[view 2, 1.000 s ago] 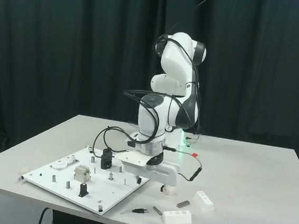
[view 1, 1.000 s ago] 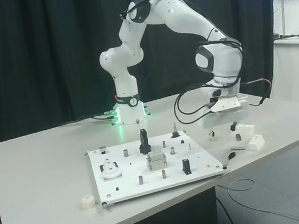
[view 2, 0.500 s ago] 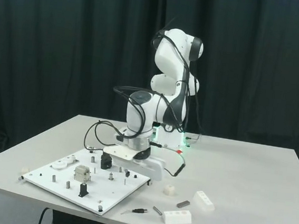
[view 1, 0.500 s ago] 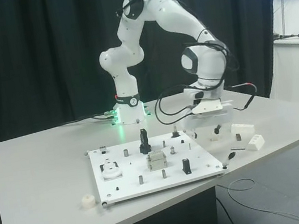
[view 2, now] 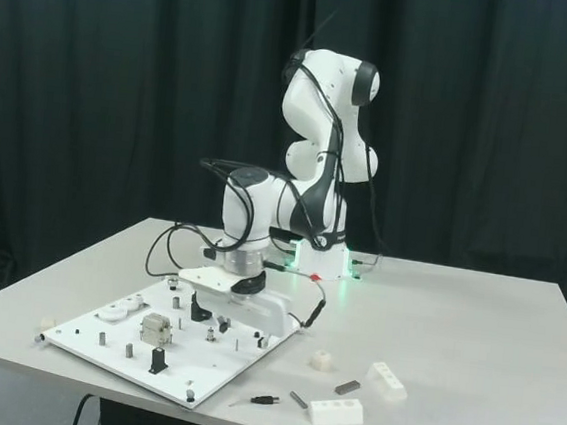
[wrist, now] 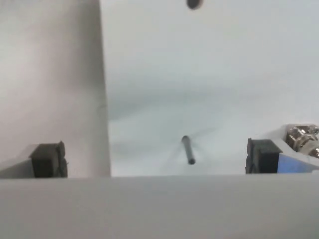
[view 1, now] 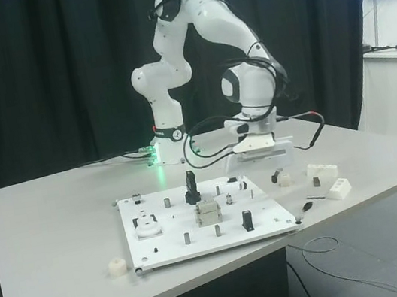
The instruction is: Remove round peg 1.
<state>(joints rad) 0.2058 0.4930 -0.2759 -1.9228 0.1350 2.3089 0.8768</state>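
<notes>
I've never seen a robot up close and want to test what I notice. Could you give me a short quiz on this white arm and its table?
1. True or false: the white arm's black two-finger gripper is clamped on a peg.
2. Fill in: the light at the arm's round white base glows ____.
3. Where does the gripper hang?
A) above an edge of the flat white board
B) above the base
C) above the board's middle

Key: 1 false, its fingers stand apart with nothing held; 2 green; 3 A.
</notes>
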